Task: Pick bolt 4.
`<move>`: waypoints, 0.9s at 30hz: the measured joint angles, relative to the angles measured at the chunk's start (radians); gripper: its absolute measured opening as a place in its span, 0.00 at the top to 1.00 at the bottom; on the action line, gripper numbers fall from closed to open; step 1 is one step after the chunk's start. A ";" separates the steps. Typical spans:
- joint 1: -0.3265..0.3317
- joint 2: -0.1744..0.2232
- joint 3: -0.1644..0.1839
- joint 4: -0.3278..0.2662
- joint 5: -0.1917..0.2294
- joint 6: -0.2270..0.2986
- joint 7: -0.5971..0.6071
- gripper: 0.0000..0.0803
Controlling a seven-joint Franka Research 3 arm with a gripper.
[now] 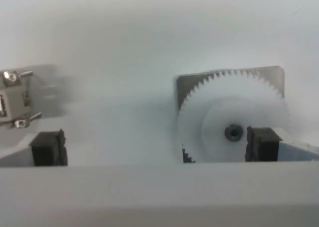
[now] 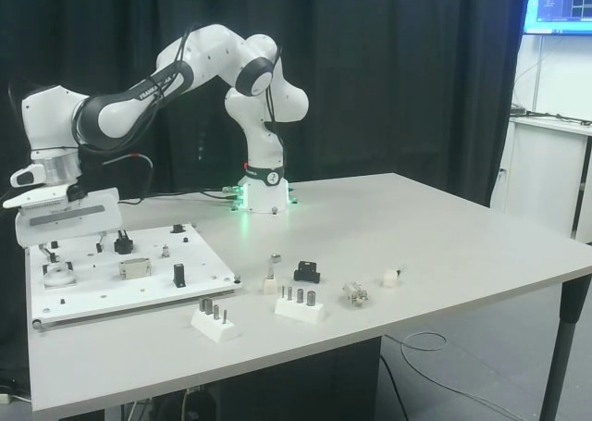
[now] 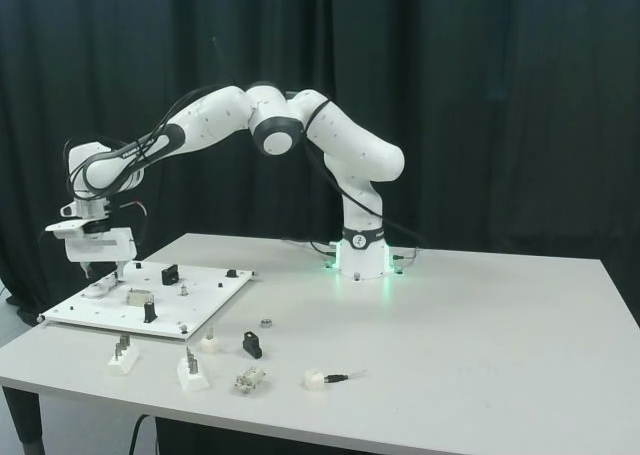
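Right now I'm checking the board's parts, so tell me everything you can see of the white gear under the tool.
The gear is white and looks like plastic: a flat round wheel with fine teeth all around its rim and a dark hole at its centre. It lies flat on a grey metal plate, whose corners show behind it. One black fingertip of the open tool hangs in front of it; contact cannot be told.

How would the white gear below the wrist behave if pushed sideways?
The white gear looks like rigid, probably light plastic. A black fastener sits in its hub, so it would likely turn in place, not slide off the grey plate.
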 joint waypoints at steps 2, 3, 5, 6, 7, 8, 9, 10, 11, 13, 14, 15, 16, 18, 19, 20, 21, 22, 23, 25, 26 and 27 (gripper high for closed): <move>0.001 -0.006 0.000 0.000 -0.005 0.000 0.000 0.00; 0.002 -0.008 0.000 0.000 -0.007 -0.001 0.000 0.00; 0.004 -0.013 -0.001 0.000 -0.011 -0.001 0.000 0.00; 0.005 -0.015 -0.001 -0.001 -0.013 -0.001 0.000 0.00; 0.006 -0.017 -0.002 -0.001 -0.016 -0.001 0.000 0.00; 0.007 -0.018 -0.003 -0.001 -0.018 -0.001 0.000 0.00; 0.008 -0.020 -0.004 -0.002 -0.020 -0.001 0.000 0.00; 0.010 -0.020 -0.005 -0.002 -0.021 -0.001 0.000 0.00; 0.011 -0.021 -0.007 -0.002 -0.022 -0.001 0.000 0.00; 0.014 -0.022 -0.009 -0.002 -0.023 -0.001 0.000 0.00; 0.015 -0.022 -0.010 -0.002 -0.023 -0.002 0.000 0.00; 0.016 -0.022 -0.011 -0.002 -0.023 -0.002 0.000 0.00; 0.016 -0.022 -0.011 -0.002 -0.024 -0.002 0.000 0.00; 0.017 -0.023 -0.012 -0.002 -0.025 -0.002 0.000 0.00; 0.018 -0.023 -0.012 -0.002 -0.026 -0.002 0.000 0.00; 0.018 -0.023 -0.012 -0.002 -0.026 -0.002 0.000 0.00; 0.019 -0.024 -0.012 -0.002 -0.026 -0.002 0.000 0.00; 0.019 -0.024 -0.012 -0.002 -0.026 -0.002 0.000 0.00; 0.020 -0.025 -0.012 -0.002 -0.027 -0.002 0.000 0.00; 0.021 -0.028 -0.012 -0.002 -0.027 -0.002 0.000 0.00; 0.021 -0.029 -0.012 -0.002 -0.027 -0.002 0.000 0.00; 0.022 -0.031 -0.012 -0.002 -0.027 -0.002 0.000 0.00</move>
